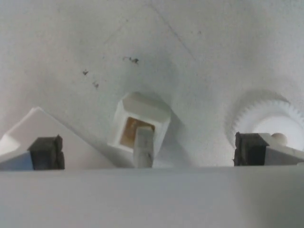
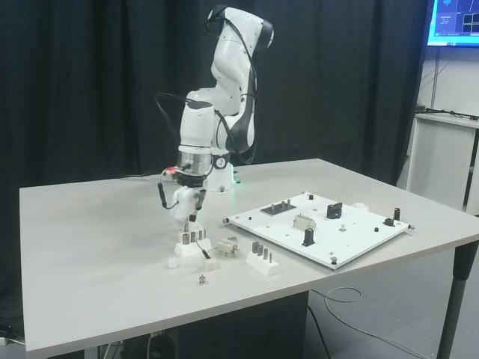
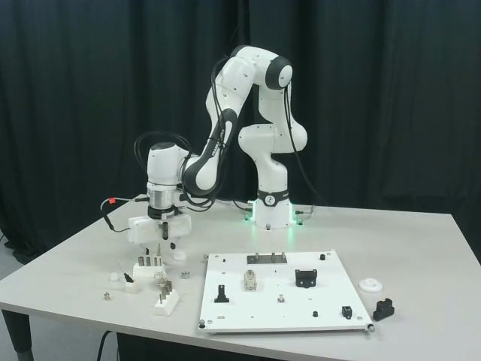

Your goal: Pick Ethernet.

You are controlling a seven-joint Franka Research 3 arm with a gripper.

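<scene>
Two black fingertip pads (image 1: 46,153) stood wide apart at the near edge of the wrist view, showing the end effector (image 1: 147,153) open and holding nothing. Between the pads, on the grey counter (image 1: 71,42), sat a small white Ethernet holder (image 1: 142,114), a boxy block with an open socket, and a white Ethernet plug (image 1: 144,145) stood upright in that socket. Neither pad touched the plug or the holder. Beside one pad lay a white wedge-shaped block (image 1: 47,128); beside the other lay a white toothed gear (image 1: 273,121). A few dark specks marked the counter farther off.

From the first room view, the end effector (image 2: 185,206) hung just above a cluster of small white part holders near the front of the counter (image 2: 90,239). One holder (image 2: 191,243) carried upright grey pins, and another pin holder (image 2: 263,260) stood just beside it toward the board. A small connector part (image 2: 227,247) lay between them. Farther along the counter lay a white assembly board (image 2: 322,224) with black and grey fittings mounted on it.

From the second room view, the end effector (image 3: 160,235) hovered over the same cluster, with the white assembly board (image 3: 278,297) next to it. A white gear (image 3: 369,284) and a black clip (image 3: 383,307) lay on the counter beyond the board. The white arm (image 3: 248,98) rose from its base (image 3: 272,210) at the back of the counter, with black curtains (image 3: 391,90) behind.
</scene>
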